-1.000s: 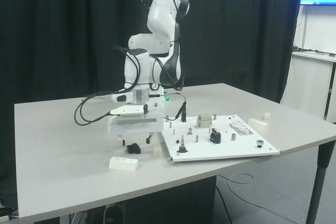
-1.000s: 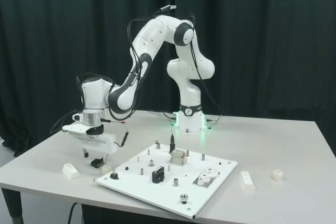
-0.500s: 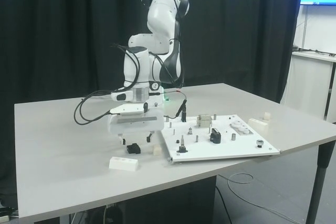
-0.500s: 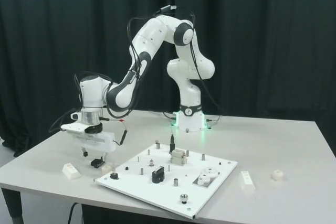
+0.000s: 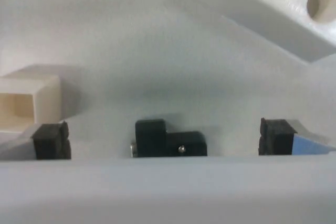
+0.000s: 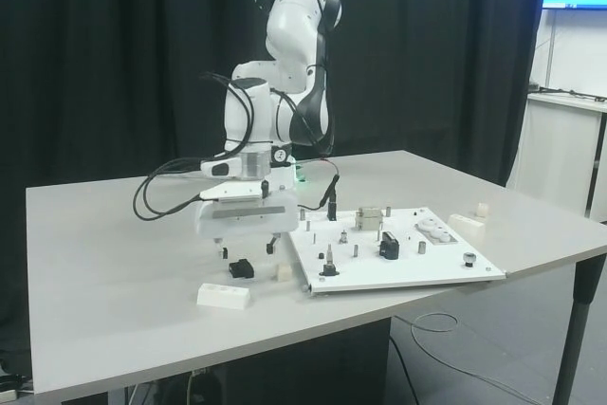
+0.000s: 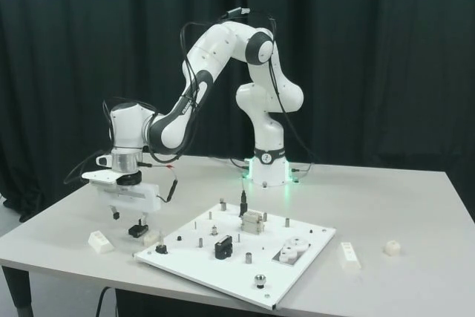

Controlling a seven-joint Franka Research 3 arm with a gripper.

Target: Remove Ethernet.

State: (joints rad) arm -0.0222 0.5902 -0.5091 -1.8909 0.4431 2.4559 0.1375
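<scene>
The black Ethernet plug (image 6: 241, 267) (image 7: 136, 230) lies on the grey table, just off the white board's (image 6: 398, 267) near-left corner. My gripper (image 6: 247, 250) (image 7: 130, 217) hovers directly above it, open and holding nothing. In the wrist view the plug (image 5: 168, 141) lies on the table between the two black fingertips (image 5: 51, 141), well clear of both. A gap shows between the fingers and the plug in both room views.
A small white hollow cube (image 5: 26, 103) (image 6: 282, 272) sits beside the plug. A white block with round holes (image 5: 273, 9) (image 6: 224, 296) (image 7: 100, 241) lies closer to the table's front edge. The board (image 7: 237, 257) carries several pegs and fixtures. My wrist cable loops to the left.
My gripper has risen straight up from the plug over the last second. The plug stays where it lay on the table.
</scene>
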